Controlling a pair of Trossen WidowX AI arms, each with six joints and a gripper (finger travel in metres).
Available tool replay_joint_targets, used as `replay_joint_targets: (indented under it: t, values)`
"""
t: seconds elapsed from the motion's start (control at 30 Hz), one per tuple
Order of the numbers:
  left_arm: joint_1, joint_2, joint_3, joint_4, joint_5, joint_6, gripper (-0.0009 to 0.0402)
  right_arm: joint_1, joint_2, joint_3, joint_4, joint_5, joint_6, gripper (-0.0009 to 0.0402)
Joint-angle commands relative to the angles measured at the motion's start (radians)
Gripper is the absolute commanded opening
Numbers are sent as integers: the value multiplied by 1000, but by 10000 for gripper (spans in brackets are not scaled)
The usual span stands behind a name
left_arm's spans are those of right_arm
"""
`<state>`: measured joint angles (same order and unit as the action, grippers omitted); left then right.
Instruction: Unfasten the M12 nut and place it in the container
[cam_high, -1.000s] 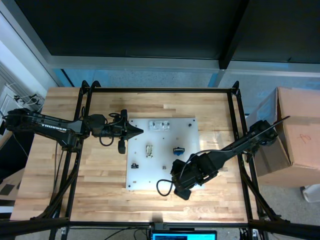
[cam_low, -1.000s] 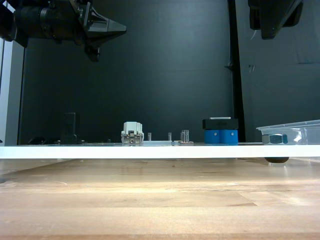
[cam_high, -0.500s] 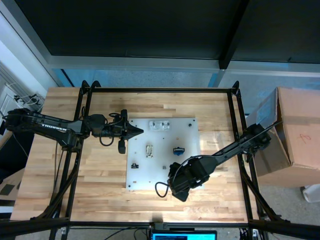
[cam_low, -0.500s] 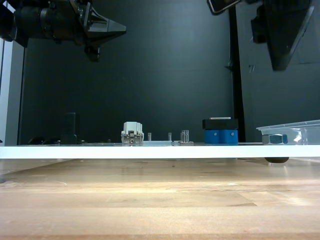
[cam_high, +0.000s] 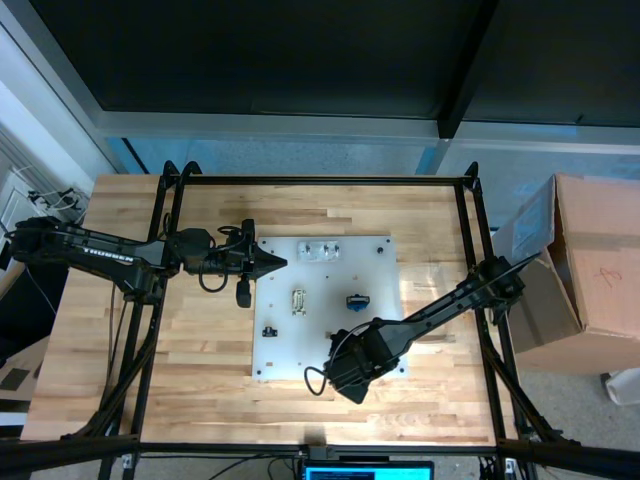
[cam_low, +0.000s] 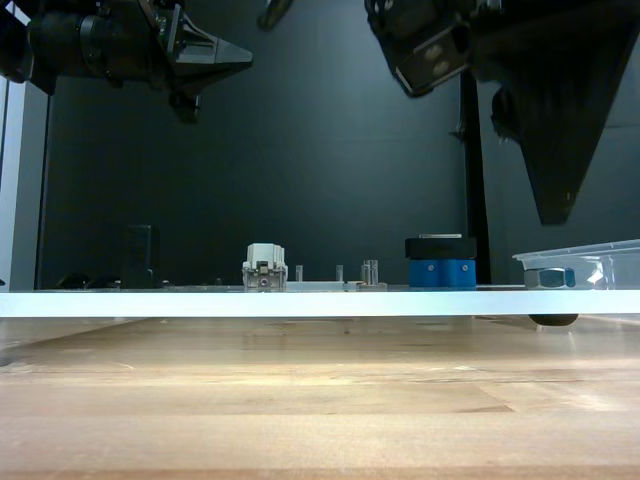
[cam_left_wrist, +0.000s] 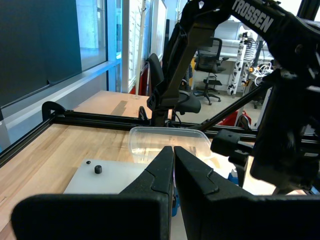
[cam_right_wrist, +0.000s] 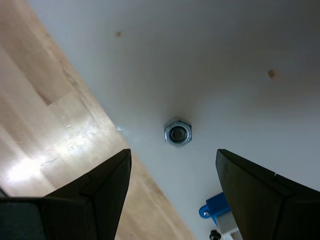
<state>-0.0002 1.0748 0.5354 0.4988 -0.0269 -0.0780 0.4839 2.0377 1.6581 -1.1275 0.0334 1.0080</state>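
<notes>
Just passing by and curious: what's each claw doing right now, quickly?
Left claw: closed, empty, above the board's left edge.
Right claw: open, empty, above the nut on its stud.

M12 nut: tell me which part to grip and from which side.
Take the M12 nut by two opposite flats, coming straight down from above: it sits flat on its stud on the white board, hex faces upright. The right gripper hangs over it, jaws open; the left gripper is shut above the board's left edge.
</notes>
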Motion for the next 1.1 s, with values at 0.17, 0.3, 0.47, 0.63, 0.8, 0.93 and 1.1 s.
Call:
replay_joint_targets:
  t: [0.17, 0.3, 0.47, 0.63, 0.8, 0.93, 1.1]
  values:
    - [0, 0, 0, 1, 0, 0, 0, -12, 33, -1, 12, 1, -31, 236]
    - [0, 0, 0, 0, 0, 0, 0, -23, 33, -9, 14, 19, -31, 236]
    - [0, 0, 1, 0, 0, 0, 0, -26, 33, -24, 26, 19, -38, 236]
    - [0, 0, 0, 0, 0, 0, 0, -26, 33, -42, 46, 16, -48, 236]
    - [0, 0, 0, 0, 0, 0, 0, -25, 33, -61, 71, 16, -48, 236]
    - [0, 0, 1, 0, 0, 0, 0, -25, 33, -64, 79, 16, -48, 224]
    - [0, 0, 1, 0, 0, 0, 0, -24, 33, -64, 83, 15, -51, 167]
